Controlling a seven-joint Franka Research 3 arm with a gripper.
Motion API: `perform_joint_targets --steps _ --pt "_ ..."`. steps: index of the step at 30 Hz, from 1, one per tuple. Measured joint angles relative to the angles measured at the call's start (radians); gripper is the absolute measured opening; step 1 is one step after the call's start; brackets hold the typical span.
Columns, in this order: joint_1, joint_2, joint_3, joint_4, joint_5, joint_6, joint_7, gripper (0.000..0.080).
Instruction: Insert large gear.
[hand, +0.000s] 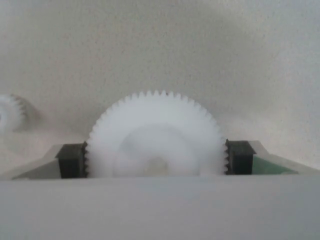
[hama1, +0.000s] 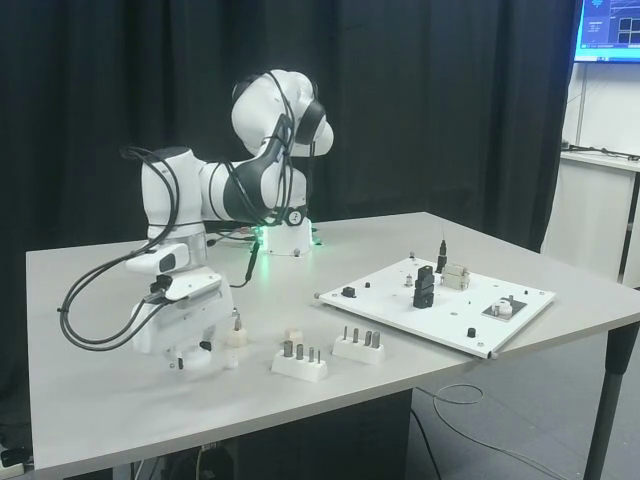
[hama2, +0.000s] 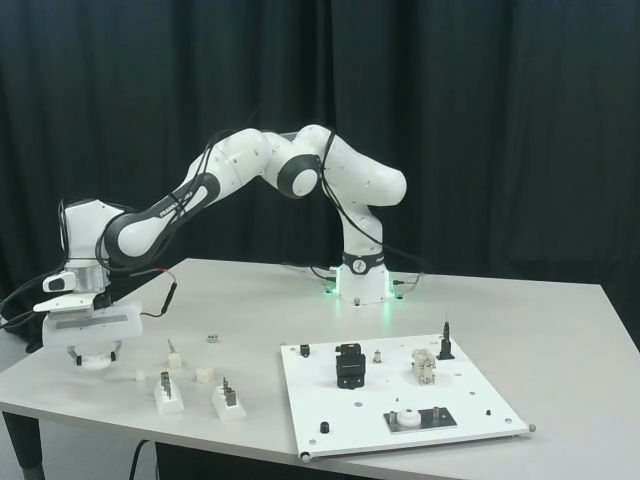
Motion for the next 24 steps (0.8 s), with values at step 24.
perform_joint_targets --steps 24 --pt "0.057 -0.02 -0.005 0.005 0.064 -0.066 0.0 0.0594"
